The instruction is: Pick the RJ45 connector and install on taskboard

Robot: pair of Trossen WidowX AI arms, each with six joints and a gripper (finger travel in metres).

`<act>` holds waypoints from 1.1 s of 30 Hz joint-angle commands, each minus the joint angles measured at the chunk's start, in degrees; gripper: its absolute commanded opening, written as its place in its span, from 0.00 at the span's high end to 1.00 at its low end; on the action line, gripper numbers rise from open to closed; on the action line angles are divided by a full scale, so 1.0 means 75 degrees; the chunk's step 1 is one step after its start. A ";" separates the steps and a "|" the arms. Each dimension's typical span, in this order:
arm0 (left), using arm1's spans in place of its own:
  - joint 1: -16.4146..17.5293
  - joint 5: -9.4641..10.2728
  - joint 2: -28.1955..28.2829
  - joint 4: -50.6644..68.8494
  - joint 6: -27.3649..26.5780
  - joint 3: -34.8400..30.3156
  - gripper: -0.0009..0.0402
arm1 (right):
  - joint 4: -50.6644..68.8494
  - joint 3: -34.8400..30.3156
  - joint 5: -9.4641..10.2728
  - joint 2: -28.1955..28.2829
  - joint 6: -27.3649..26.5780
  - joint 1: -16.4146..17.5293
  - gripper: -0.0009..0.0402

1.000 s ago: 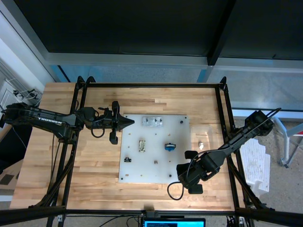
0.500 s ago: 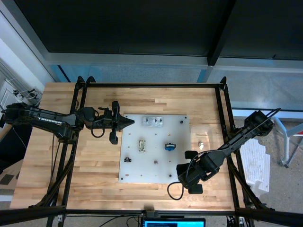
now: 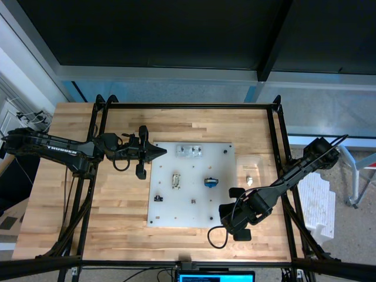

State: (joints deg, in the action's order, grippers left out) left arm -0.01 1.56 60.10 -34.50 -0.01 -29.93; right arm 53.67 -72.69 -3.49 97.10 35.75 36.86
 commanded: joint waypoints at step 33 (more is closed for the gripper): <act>0.0003 -0.0003 0.0003 -0.0003 0.0000 -0.0003 0.98 | -0.0256 0.0143 0.0006 -0.0140 0.0175 0.0041 0.77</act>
State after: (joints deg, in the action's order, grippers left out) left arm -0.01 1.56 60.10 -34.52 -0.01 -29.93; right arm 51.83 -71.31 -2.98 96.57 37.06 37.15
